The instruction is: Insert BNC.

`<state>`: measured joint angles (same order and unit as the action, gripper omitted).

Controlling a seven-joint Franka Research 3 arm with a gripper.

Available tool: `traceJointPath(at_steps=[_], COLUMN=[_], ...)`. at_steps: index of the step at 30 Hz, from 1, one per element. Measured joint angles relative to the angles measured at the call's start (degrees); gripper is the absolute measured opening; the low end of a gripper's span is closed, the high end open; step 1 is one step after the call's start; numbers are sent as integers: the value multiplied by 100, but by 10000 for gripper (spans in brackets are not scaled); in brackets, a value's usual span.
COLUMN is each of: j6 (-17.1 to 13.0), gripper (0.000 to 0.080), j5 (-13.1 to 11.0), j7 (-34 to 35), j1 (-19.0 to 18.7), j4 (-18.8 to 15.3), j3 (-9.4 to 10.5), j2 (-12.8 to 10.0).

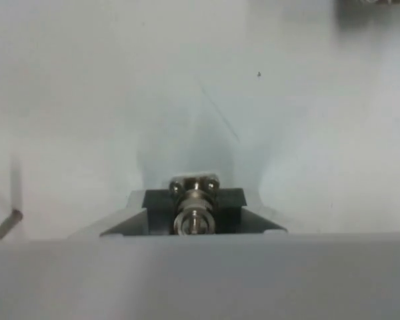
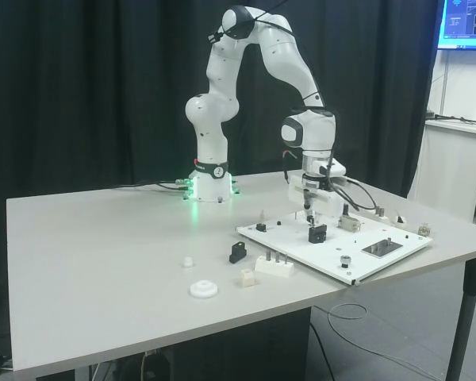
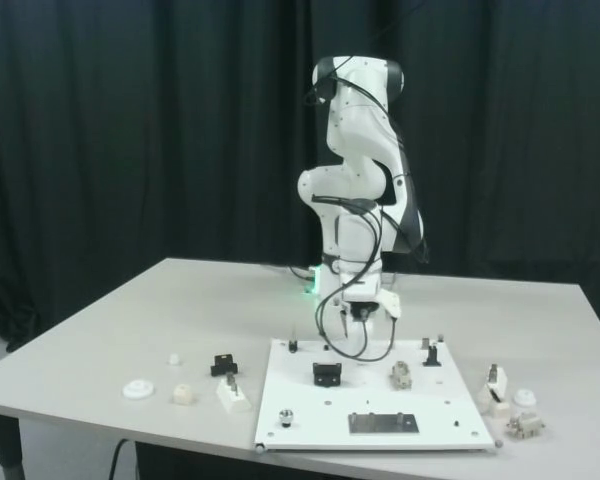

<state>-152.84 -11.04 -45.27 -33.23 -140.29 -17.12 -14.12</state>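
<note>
The first room view is looking from well back, off one table (image 2: 103,238) corner, facing the white arm (image 2: 222,95) at about 1 o'clock. The second room view is facing the arm (image 3: 355,170) head-on at 12 o'clock. Both are sharing the white board (image 2: 333,246). The wrist view is hanging close above a mounted connector (image 1: 195,212).

The bench (image 2: 103,238) is evenly and brightly lit from above, against a black curtain (image 2: 79,87) that stays dark. Only short, soft shadows are cast beside the small parts near the white board (image 3: 370,405). A green glow is seen at the arm's base (image 2: 209,190). In the wrist view the BNC socket (image 1: 195,212) is soft, and a pale blurred band lies across the foreground.
</note>
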Motion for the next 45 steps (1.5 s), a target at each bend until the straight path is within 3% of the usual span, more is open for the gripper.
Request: traceJointPath(at_steps=[45], j6=[-122], gripper=[120], j5=[-5], j7=[4174], j1=[-1], j4=[-63], j3=[24], j2=[16])
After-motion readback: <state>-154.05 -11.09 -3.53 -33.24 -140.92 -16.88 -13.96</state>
